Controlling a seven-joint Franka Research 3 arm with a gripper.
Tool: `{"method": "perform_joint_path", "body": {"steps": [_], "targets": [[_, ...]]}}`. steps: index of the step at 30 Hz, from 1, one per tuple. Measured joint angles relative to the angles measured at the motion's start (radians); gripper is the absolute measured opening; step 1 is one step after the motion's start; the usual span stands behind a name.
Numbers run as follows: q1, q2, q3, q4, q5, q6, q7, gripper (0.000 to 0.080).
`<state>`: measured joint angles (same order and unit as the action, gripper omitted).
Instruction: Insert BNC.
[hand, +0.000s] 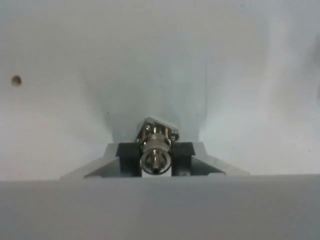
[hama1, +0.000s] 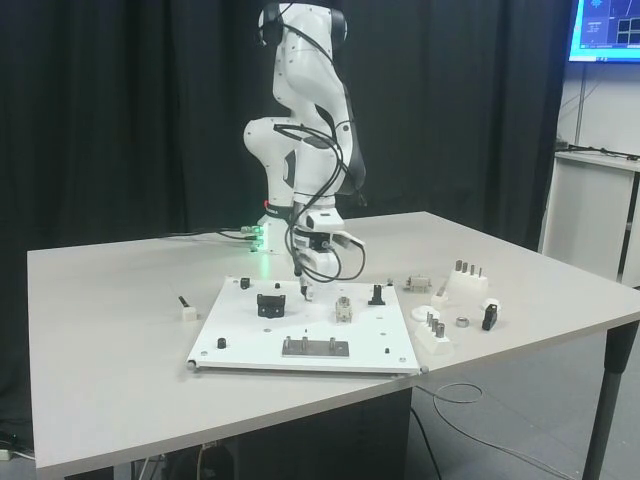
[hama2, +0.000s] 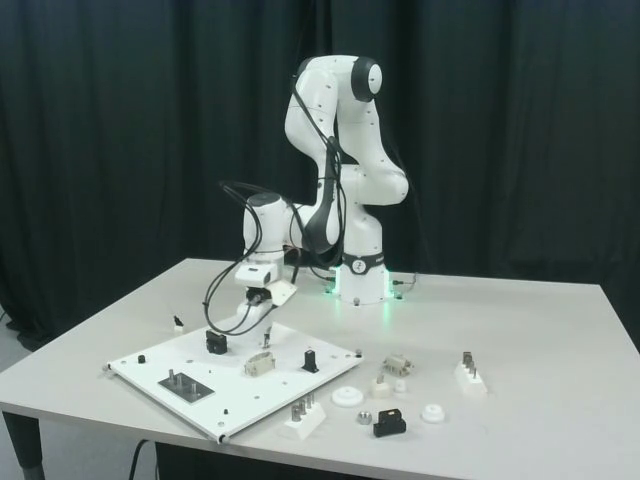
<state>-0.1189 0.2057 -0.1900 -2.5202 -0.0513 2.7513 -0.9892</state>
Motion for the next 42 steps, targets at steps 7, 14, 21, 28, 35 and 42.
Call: {"method": "perform_joint_path", "body": {"steps": [7,14,21,28,35,42], "targets": [[0.0,0.002,0.0,0.007,0.0,-0.013,0.087,0.0125],[0.001,0.005,0.0,0.015,0.0,-0.029,0.162,0.0125],[0.001,0.005,0.0,0.017,0.0,-0.035,0.194,0.0125],[0.001,0.005,0.0,0.017,0.0,-0.035,0.204,0.0125],[0.001,0.005,0.0,0.017,0.0,-0.035,0.236,0.0125],[0.001,0.005,0.0,0.017,0.0,-0.036,0.28,0.0125]]}}
